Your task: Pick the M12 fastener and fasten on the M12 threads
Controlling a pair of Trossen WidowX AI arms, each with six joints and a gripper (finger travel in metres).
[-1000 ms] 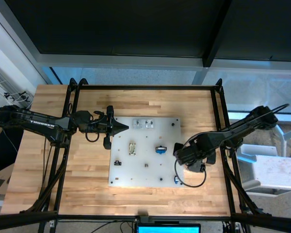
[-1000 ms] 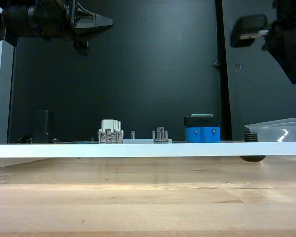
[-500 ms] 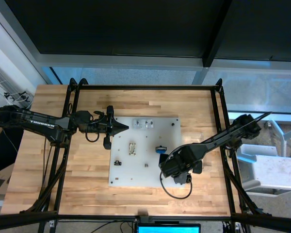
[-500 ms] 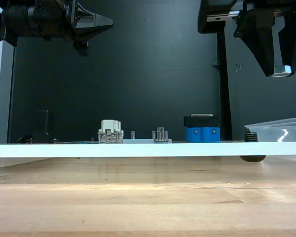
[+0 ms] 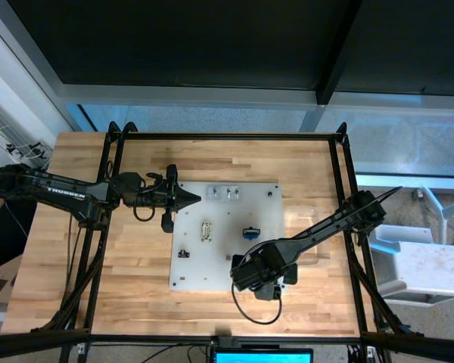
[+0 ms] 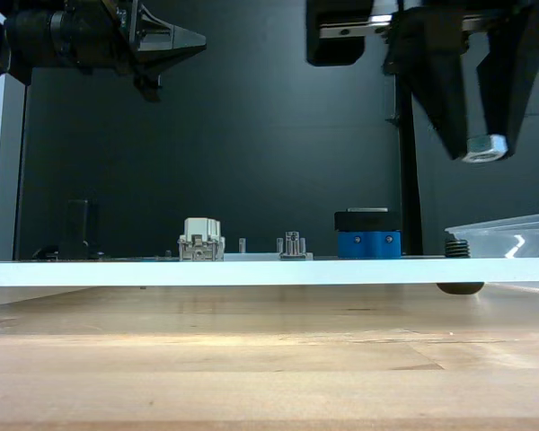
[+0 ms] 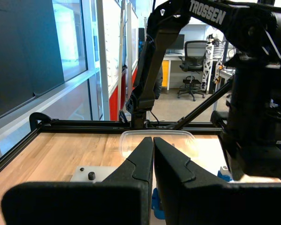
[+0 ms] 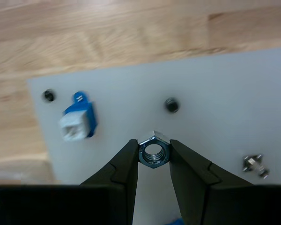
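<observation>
I work in a robotics lab. A black metal frame (image 5: pixel 227 136) cages a pale wooden-plank desk (image 5: pixel 136 302) bearing a white plastic task board (image 5: pixel 200 268). My left pincer (image 7: pixel 153 139) hovers at its far left edge; my right pincer (image 6: pixel 481 153) pinches a small silver hex nut (image 8: pixel 153 154) above its near right. My black arm (image 7: pixel 206 11) reads TROSSEN. Beyond: tall glass windows (image 7: pixel 68 42), a black swivel office chair (image 7: pixel 193 56).

Two black grippers: left gripper (image 5: pixel 197 199) over the white plastic board (image 5: pixel 212 265)'s far left edge, right gripper (image 6: pixel 479 149) over its near right. One small silver hexagonal nut (image 8: pixel 153 154), one short black ribbed stud (image 6: pixel 456 247), one clear plastic tray (image 6: pixel 514 235).
</observation>
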